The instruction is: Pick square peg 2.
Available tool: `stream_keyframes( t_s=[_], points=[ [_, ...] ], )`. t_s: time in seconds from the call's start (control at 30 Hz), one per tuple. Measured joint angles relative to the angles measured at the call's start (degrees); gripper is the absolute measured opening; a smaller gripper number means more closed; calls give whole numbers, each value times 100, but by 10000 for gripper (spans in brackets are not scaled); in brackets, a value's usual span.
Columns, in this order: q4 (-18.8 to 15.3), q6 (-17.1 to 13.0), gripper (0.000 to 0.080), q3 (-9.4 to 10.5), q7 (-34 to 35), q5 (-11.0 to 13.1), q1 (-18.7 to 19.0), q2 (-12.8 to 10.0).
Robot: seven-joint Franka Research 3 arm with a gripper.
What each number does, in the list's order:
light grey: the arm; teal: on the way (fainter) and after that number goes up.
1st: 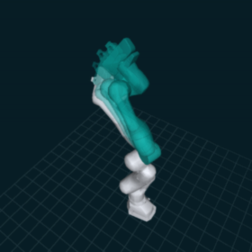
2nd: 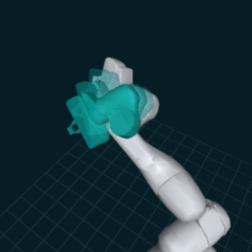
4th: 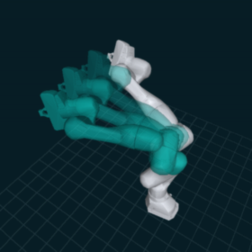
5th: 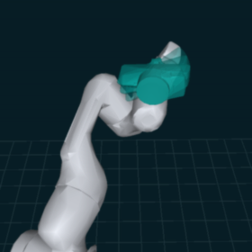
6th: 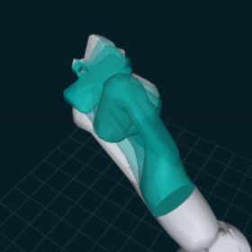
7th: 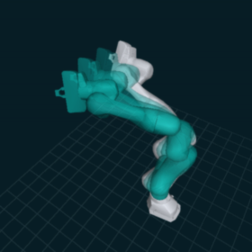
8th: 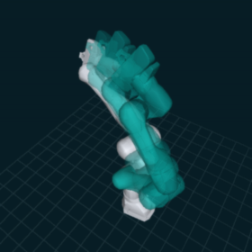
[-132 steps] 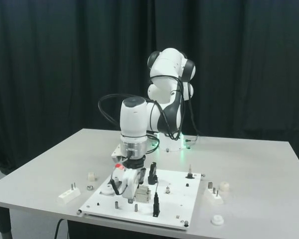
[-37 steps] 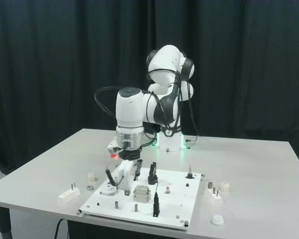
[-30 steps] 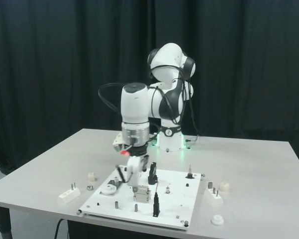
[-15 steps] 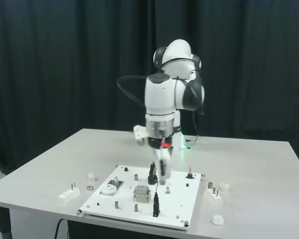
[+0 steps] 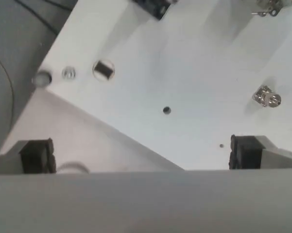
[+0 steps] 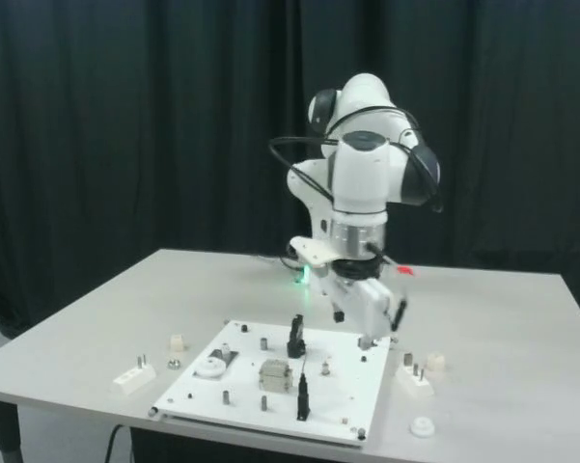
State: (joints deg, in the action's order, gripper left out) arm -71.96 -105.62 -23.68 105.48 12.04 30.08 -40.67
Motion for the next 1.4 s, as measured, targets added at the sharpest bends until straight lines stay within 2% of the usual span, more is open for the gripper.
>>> stream_keyframes(
  t_s=[0.73, 0.97, 1.2, 1.4],
  points=[
    [-27, 181, 800, 4, -2751, -89, 465, -7],
    [-125, 204, 800, 8, -3958, -89, 525, -9],
    [-234, 367, 800, 15, -4956, -87, 546, -6],
    [-352, 507, 800, 74, -5442, -84, 570, 17]
  ],
)
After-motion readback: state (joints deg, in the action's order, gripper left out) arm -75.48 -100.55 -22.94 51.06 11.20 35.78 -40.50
